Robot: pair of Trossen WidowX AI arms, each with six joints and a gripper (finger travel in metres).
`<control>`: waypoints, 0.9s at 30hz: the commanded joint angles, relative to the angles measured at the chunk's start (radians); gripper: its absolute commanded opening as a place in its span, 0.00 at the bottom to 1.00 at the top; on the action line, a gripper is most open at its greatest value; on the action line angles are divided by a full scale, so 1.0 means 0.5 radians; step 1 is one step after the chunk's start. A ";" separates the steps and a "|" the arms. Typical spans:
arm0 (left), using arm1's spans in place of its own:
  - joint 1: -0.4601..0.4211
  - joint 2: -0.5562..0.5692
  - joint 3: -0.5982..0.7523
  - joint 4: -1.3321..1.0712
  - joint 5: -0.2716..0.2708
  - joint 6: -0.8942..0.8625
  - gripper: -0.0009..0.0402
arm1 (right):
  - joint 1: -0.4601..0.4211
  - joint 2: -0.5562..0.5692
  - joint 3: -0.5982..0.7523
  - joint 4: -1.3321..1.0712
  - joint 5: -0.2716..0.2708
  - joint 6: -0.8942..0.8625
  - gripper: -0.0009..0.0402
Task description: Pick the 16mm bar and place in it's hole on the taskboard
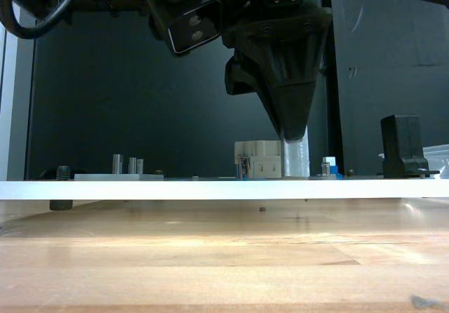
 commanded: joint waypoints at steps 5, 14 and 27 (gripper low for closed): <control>0.000 0.001 0.000 0.000 0.001 0.001 0.02 | 0.001 0.005 0.000 0.008 -0.011 0.000 0.03; 0.001 0.001 0.000 0.000 0.001 0.000 0.02 | 0.001 0.005 0.000 0.012 -0.011 -0.005 0.05; 0.000 0.001 0.000 0.000 0.001 0.000 0.02 | 0.001 0.004 0.000 0.011 -0.009 0.013 0.30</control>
